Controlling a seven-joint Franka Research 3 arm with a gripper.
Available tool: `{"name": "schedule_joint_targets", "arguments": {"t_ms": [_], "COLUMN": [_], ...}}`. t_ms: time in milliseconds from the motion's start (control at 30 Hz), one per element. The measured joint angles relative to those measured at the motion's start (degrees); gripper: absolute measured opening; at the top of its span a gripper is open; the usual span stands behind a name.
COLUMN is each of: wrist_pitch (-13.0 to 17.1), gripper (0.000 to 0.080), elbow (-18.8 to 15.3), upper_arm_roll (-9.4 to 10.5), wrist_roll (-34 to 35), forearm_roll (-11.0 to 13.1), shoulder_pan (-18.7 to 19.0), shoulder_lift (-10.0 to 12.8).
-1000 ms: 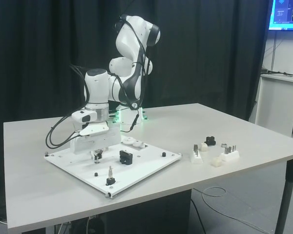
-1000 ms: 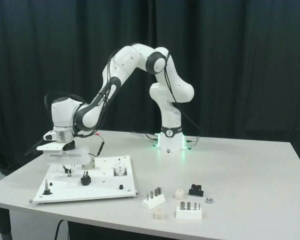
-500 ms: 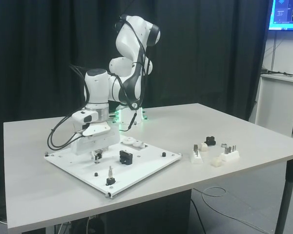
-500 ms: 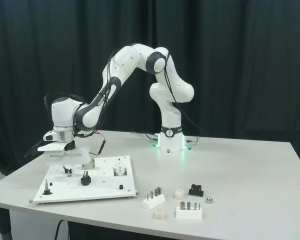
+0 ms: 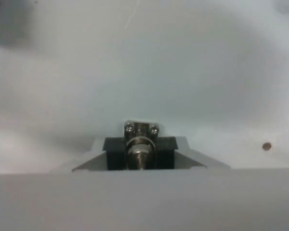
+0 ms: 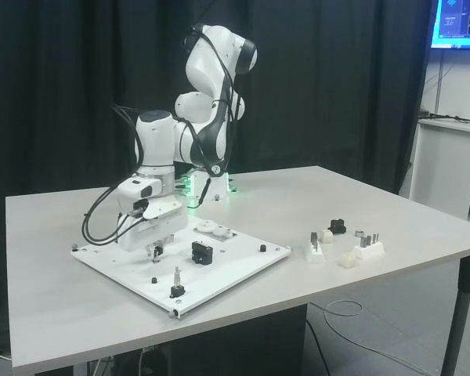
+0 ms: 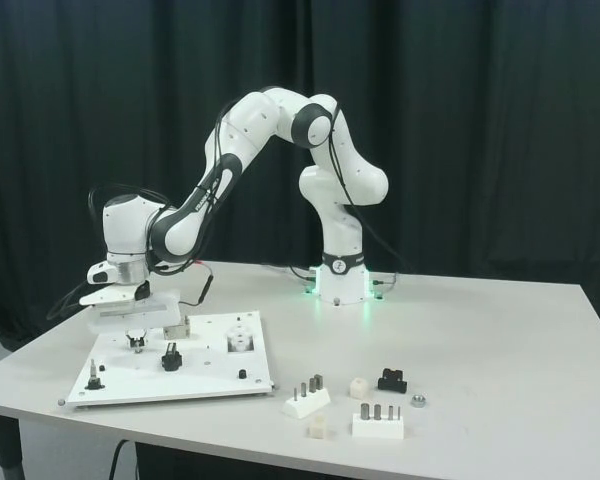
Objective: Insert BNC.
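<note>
Black curtains back a grey table carrying a white board. The BNC connector, seated in a black mount, is seen directly beneath the gripper, very close to it; contact cannot be confirmed. The part is judged small, light, rigid metal, slippery on its smooth barrel, best taken across the collar. Whether the gripper is open or closed cannot be told, and nothing is shown held.
</note>
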Motion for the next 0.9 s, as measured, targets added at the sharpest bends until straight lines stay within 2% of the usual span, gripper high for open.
{"name": "schedule_joint_targets", "arguments": {"t_ms": [900], "wrist_pitch": [0.00], "gripper": [0.0121], "elbow": [0.04], "upper_arm_roll": [-0.01], "wrist_roll": [-11.18], "forearm_roll": [-0.29], "shoulder_pan": [0.01], "shoulder_lift": [0.02]}}
